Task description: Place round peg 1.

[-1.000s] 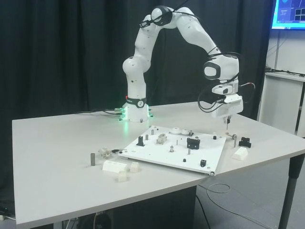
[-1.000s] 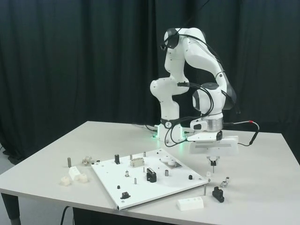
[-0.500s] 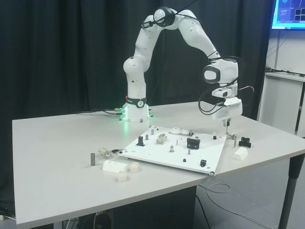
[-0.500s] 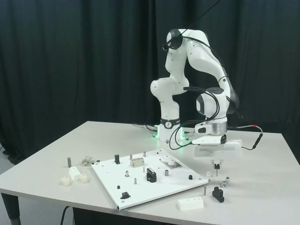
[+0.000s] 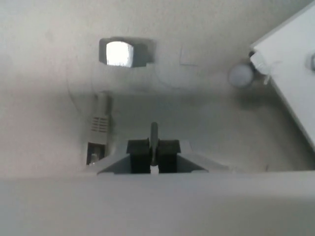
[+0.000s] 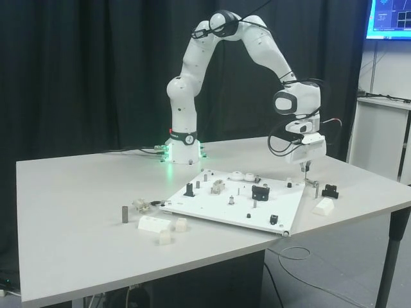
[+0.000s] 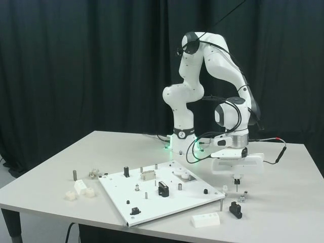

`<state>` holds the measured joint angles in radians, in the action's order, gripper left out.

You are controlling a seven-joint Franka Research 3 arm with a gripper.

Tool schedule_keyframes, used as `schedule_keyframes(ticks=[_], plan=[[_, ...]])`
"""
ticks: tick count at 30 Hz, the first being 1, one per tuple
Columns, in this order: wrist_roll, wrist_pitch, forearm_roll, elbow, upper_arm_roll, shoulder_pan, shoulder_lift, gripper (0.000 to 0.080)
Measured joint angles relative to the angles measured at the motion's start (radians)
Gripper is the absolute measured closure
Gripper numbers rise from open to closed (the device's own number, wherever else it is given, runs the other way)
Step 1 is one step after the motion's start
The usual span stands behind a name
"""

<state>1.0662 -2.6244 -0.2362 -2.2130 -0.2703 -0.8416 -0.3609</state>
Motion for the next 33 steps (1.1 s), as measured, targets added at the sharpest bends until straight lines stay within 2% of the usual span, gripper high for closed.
schedule_keyframes(ticks=[7,18,19,20,25,26,31,32,33], plan=[[0.010,-0.019,0.000,-0.012,0.002,-0.009,-0.001,0.0771],[0.017,-0.021,0.000,-0.013,0.007,-0.010,-0.002,0.0771],[0.018,-0.021,0.000,-0.013,0.008,-0.010,-0.002,0.0683],[0.019,-0.021,0.000,-0.013,0.008,-0.010,-0.002,0.0354],[0.022,-0.021,0.000,-0.013,0.010,-0.010,-0.001,0.0354],[0.023,-0.021,0.000,-0.013,0.011,-0.010,-0.001,0.0076],[0.035,-0.020,0.000,-0.013,0.013,-0.010,0.003,0.0076],[0.038,-0.019,0.000,-0.013,0.014,-0.010,0.005,0.0014],[0.040,-0.018,0.000,-0.013,0.014,-0.010,0.006,0.0014]])
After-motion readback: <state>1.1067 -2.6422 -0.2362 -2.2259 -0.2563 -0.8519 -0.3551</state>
